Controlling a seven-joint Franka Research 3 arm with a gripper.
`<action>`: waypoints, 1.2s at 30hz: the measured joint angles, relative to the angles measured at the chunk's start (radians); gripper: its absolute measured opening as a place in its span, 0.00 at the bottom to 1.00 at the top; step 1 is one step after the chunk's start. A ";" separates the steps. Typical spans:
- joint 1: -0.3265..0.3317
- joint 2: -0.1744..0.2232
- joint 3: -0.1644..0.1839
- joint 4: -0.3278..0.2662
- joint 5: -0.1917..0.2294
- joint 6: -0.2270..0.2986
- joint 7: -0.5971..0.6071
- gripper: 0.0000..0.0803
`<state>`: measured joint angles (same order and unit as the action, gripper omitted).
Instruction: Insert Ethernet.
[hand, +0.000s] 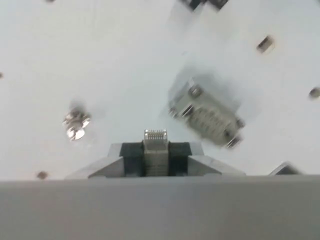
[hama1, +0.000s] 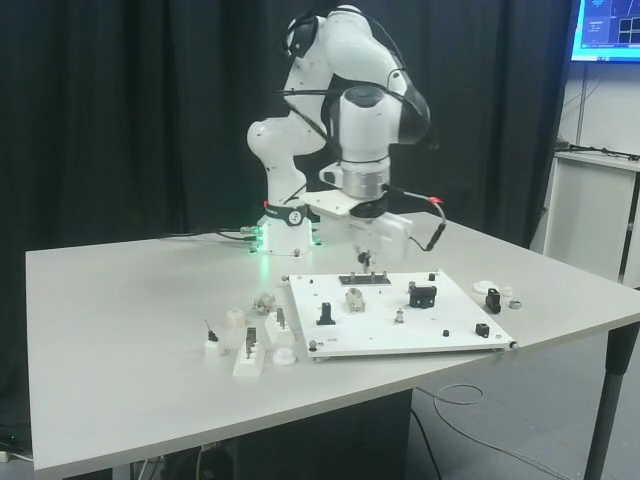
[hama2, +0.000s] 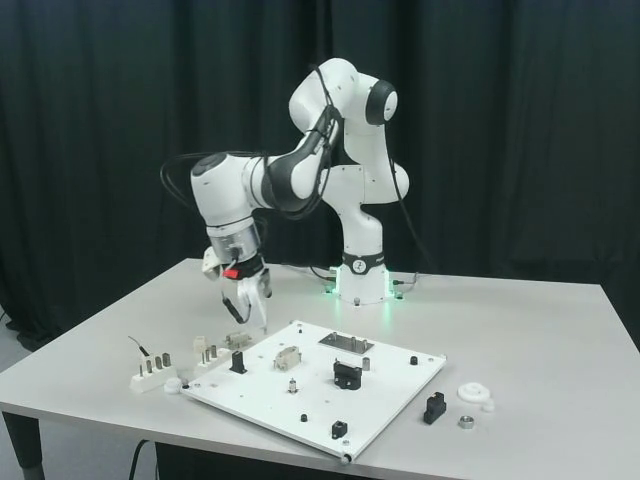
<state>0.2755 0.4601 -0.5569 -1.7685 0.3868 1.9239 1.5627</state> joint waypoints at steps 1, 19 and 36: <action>0.005 0.000 0.003 0.002 0.000 0.003 0.019 0.12; 0.059 0.003 0.060 0.023 0.001 0.111 0.340 0.12; 0.129 0.007 0.070 0.063 0.003 0.129 0.501 0.12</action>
